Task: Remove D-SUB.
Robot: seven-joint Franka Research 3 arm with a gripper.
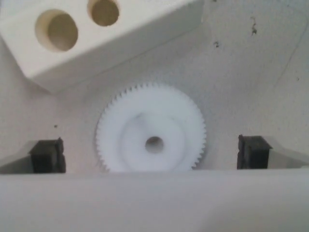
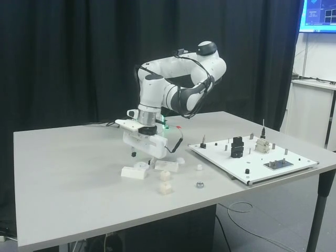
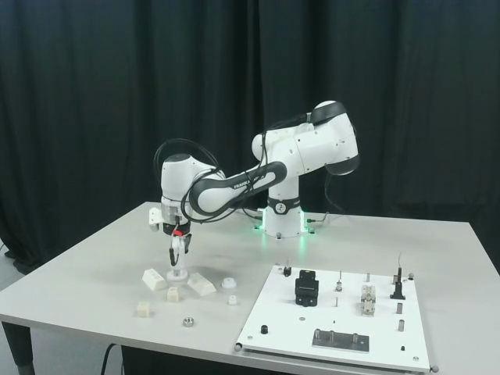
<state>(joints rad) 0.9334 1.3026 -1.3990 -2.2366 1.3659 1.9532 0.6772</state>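
Two black fingertips of the gripper [image 1: 149, 153] stand spread wide, holding nothing, on either side of a white gear [image 1: 151, 129]. I cannot tell which part on the white board [image 3: 266, 312] far to the right is the D-SUB.

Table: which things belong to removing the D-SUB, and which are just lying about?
Job: white board of mounted fittings; open pincer, though it is away from that board.
Lying about: white toothed plastic gear, straddled by the pincer; white block with two round holes.
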